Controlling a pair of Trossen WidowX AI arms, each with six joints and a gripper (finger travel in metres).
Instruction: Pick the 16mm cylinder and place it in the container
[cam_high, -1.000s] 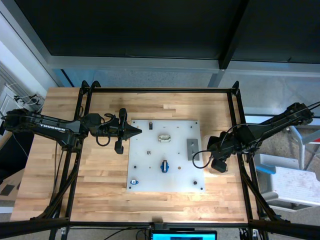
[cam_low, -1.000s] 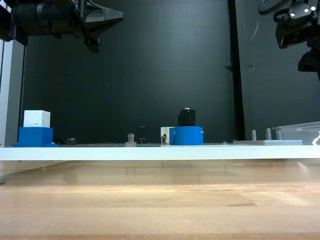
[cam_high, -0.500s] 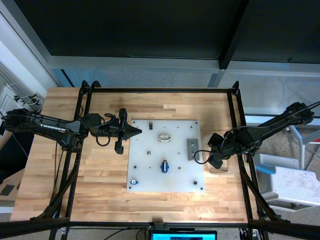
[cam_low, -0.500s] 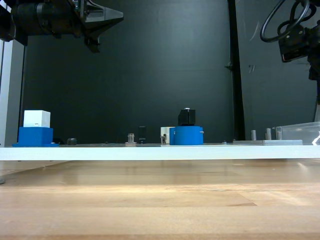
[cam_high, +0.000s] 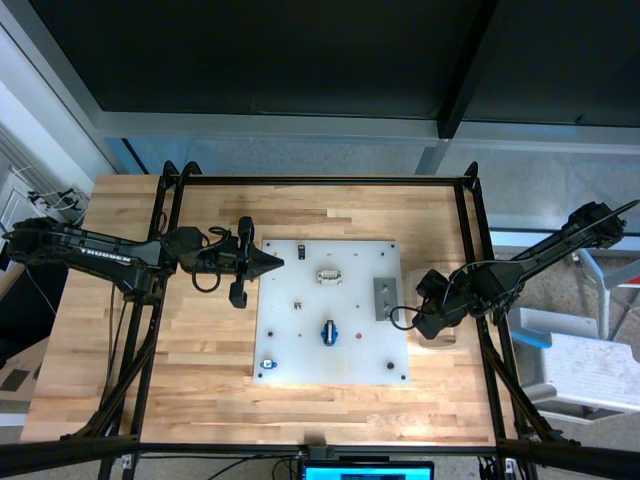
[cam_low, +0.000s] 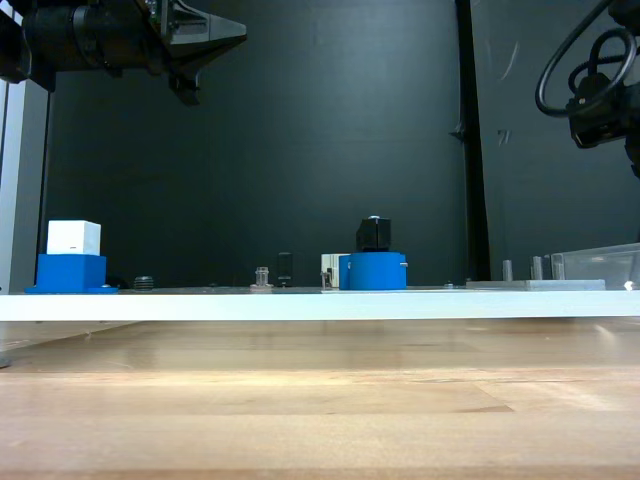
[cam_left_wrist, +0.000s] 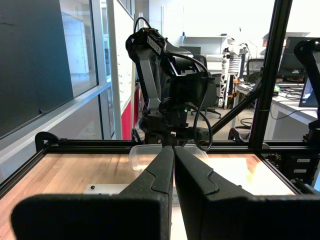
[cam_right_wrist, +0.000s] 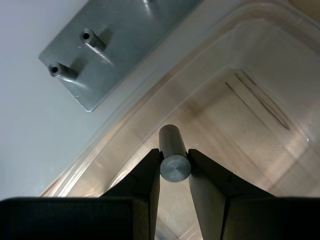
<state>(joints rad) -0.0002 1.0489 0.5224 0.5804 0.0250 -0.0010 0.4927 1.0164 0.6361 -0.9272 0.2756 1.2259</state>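
The 16mm cylinder (cam_right_wrist: 174, 167), a short dull-grey metal peg, is clamped between the fingers of my right gripper (cam_right_wrist: 174, 156). It hangs over the inside of the container (cam_right_wrist: 250, 115), a clear plastic tub. From above, the right gripper (cam_high: 428, 322) sits over the container (cam_high: 441, 340), just off the right edge of the white board (cam_high: 300, 340). My left gripper (cam_high: 268, 262) is shut and holds nothing, hovering high by the board's left edge. It also shows in the low view as the left gripper (cam_low: 235, 35).
A grey rectangular block (cam_right_wrist: 115, 45) with two small pegs lies on the board beside the container, also seen from above as the grey block (cam_high: 386, 297). An upright blue part (cam_high: 328, 332) stands mid-board. A blue-and-white piece (cam_low: 72, 260) sits near the board's front left corner.
The right arm has shifted slightly and dropped lower over the container, still holding the cylinder. The left arm has not moved.
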